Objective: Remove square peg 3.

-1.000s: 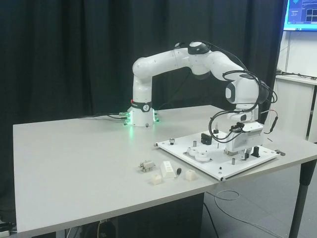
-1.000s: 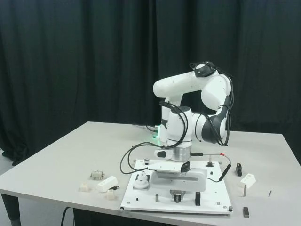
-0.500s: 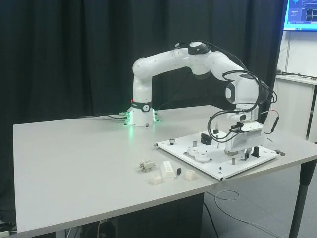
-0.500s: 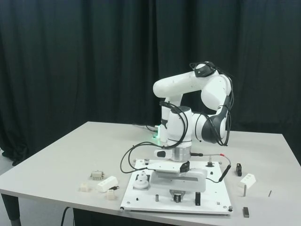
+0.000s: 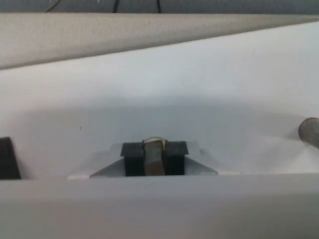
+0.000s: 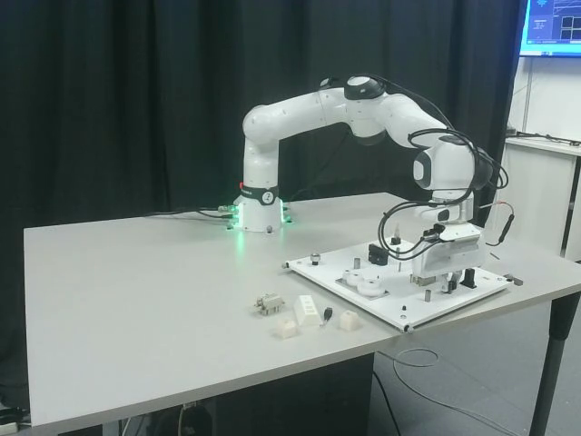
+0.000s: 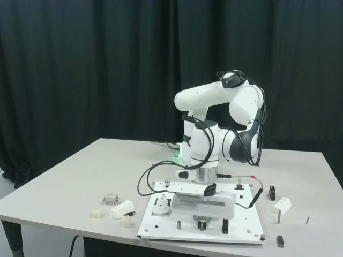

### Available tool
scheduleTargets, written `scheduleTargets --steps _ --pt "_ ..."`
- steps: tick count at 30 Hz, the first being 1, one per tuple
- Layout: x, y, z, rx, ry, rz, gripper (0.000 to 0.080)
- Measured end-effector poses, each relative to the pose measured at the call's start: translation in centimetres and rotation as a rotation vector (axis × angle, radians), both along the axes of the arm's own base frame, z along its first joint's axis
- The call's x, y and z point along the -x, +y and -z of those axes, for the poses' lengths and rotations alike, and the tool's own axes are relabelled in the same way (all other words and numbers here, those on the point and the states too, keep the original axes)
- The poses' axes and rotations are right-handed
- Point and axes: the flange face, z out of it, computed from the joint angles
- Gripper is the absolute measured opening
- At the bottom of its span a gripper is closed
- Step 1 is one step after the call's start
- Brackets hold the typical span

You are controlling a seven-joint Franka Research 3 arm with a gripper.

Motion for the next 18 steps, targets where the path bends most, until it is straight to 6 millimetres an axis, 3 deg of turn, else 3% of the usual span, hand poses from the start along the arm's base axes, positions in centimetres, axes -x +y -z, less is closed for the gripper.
scheduleTargets --steps 18 --pt "-0.03 0.13 0.01 0.016 0.003 -0.065 0.0079"
